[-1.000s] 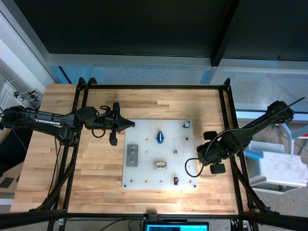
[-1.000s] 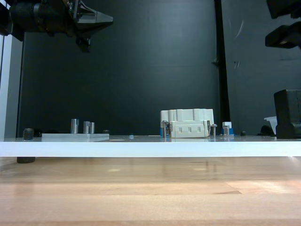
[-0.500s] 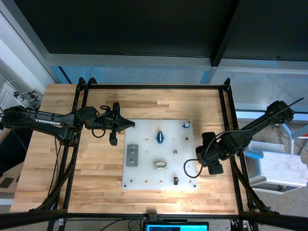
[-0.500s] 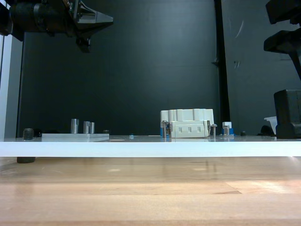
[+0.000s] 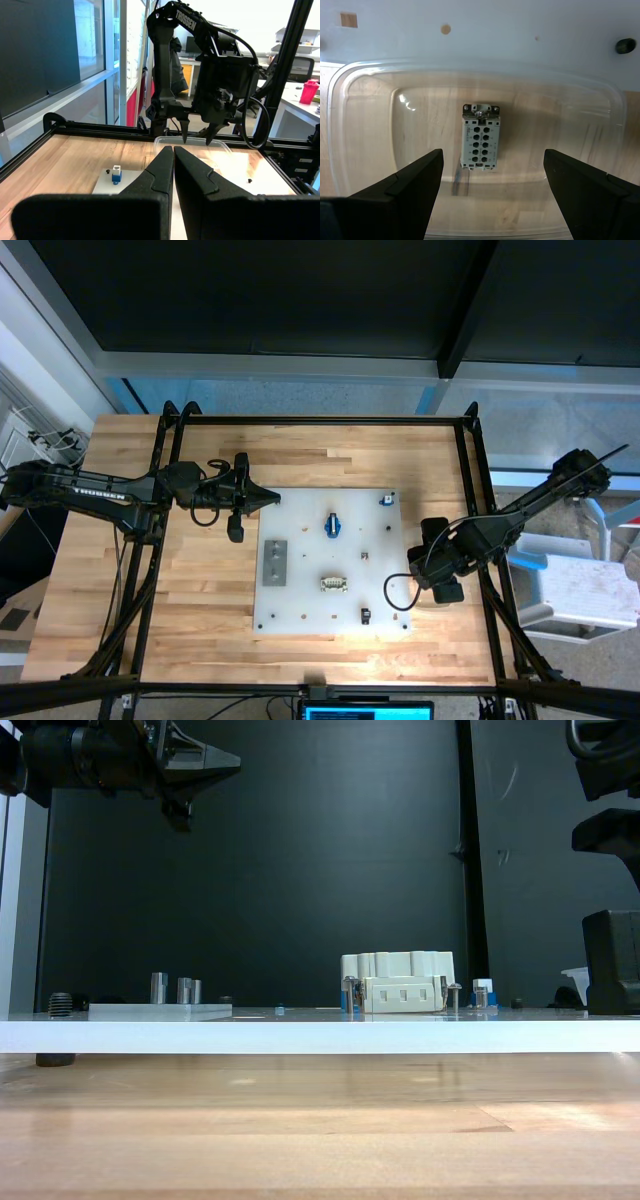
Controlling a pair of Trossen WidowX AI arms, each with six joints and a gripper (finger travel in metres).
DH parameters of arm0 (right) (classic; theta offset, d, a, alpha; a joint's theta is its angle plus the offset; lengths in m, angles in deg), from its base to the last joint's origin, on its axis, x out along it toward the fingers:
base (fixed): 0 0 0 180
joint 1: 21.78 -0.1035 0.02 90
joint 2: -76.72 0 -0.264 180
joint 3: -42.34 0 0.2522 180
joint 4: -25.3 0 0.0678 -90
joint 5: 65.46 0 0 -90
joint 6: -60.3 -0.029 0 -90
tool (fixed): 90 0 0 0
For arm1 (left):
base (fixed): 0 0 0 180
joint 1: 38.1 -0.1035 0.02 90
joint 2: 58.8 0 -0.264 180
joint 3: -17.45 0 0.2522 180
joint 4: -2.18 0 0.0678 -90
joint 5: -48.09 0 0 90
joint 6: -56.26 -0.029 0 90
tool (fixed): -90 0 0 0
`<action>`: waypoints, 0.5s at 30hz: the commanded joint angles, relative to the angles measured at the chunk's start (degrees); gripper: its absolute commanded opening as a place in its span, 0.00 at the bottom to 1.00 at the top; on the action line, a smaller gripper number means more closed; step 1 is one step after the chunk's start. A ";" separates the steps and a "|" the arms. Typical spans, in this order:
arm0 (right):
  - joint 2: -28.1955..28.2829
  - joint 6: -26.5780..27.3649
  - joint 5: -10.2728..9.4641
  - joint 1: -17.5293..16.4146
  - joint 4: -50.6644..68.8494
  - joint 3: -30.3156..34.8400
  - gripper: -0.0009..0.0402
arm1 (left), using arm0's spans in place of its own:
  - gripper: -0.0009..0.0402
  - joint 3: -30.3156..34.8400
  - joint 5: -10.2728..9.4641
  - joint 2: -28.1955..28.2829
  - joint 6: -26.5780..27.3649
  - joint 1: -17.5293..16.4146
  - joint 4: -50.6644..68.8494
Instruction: Pick the HAN10E connector and install in the HAN10E hub
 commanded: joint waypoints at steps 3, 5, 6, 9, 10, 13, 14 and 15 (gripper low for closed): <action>2.25 0.09 -0.13 -0.52 -1.01 -0.63 0.71 | 0.02 0.00 0.00 0.00 0.00 -0.02 0.00; 2.78 -0.04 -0.28 -0.61 -2.67 -1.51 0.71 | 0.02 0.00 0.00 0.00 0.00 0.00 -0.02; 2.86 -0.07 -0.66 -0.66 -3.56 -2.03 0.71 | 0.02 0.00 0.00 0.00 0.00 -0.02 -0.02; 2.89 -1.49 -1.53 -0.74 -5.97 -4.15 0.71 | 0.02 0.00 0.00 0.00 0.00 0.00 0.00; 2.89 -1.86 -1.55 -0.76 -6.19 -4.74 0.71 | 0.02 0.00 0.00 0.00 0.00 0.00 -0.02; 2.86 -2.84 -1.66 -0.92 -6.78 -6.58 0.71 | 0.02 0.00 0.00 0.00 0.00 -0.02 -0.02; 2.86 -2.93 -1.55 -1.01 -7.10 -7.13 0.71 | 0.02 0.00 0.00 0.00 0.00 0.00 0.00; 2.86 -2.97 -1.57 -1.03 -7.45 -7.61 0.71 | 0.02 0.00 0.00 0.00 0.00 0.00 0.00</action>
